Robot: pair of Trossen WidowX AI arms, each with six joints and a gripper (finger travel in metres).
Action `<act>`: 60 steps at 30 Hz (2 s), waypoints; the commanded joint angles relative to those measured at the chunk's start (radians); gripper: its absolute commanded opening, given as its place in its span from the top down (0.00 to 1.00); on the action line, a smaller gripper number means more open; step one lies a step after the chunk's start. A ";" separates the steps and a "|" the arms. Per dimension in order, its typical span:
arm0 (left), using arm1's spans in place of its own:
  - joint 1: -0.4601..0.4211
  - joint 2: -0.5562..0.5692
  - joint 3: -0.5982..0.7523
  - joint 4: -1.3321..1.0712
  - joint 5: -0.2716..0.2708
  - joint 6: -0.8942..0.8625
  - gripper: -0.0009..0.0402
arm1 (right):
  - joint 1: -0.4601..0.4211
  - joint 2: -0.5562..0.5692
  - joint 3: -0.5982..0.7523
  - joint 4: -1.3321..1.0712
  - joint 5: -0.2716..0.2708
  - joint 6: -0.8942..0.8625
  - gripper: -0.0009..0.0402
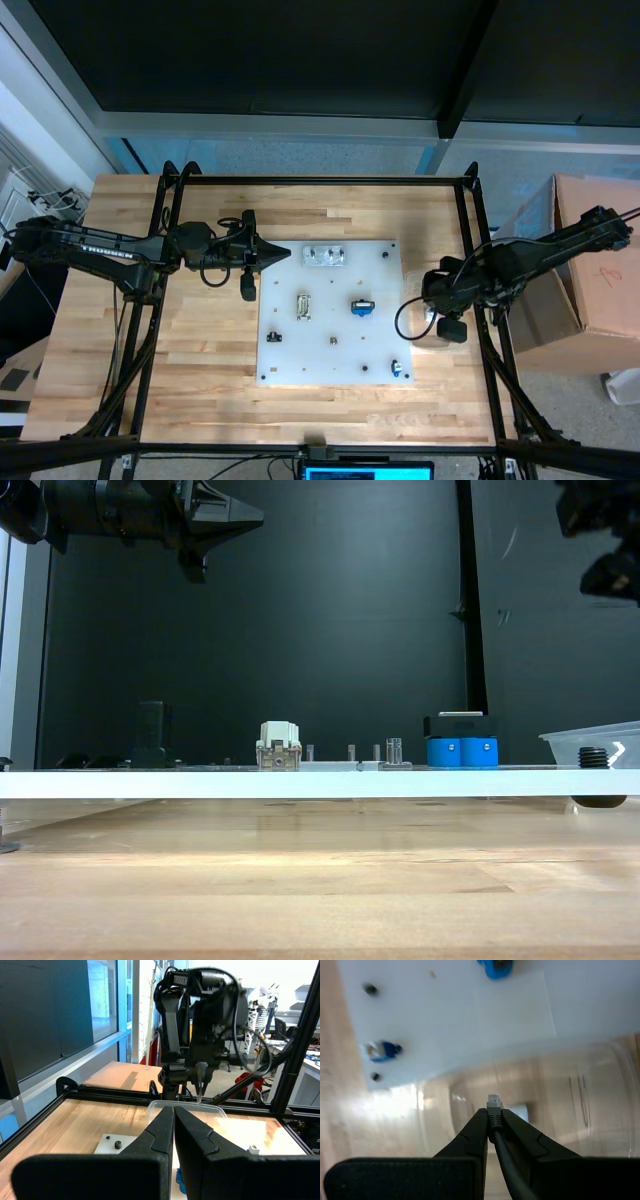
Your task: Pick the RJ45 connector and install on the taskboard
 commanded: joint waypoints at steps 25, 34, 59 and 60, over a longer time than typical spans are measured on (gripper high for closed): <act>0.000 0.000 0.000 0.000 0.000 0.000 0.98 | 0.093 0.449 0.388 -0.016 -0.078 -0.025 0.98; 0.000 0.000 0.000 0.000 0.000 0.000 0.98 | 0.149 0.555 0.504 -0.061 -0.071 -0.029 0.98; 0.000 0.000 0.000 0.000 0.000 0.000 0.98 | 0.227 0.685 0.454 0.014 -0.016 -0.026 0.98; 0.000 0.000 0.000 0.000 0.000 0.000 0.98 | 0.227 0.686 0.454 0.016 -0.013 -0.029 0.98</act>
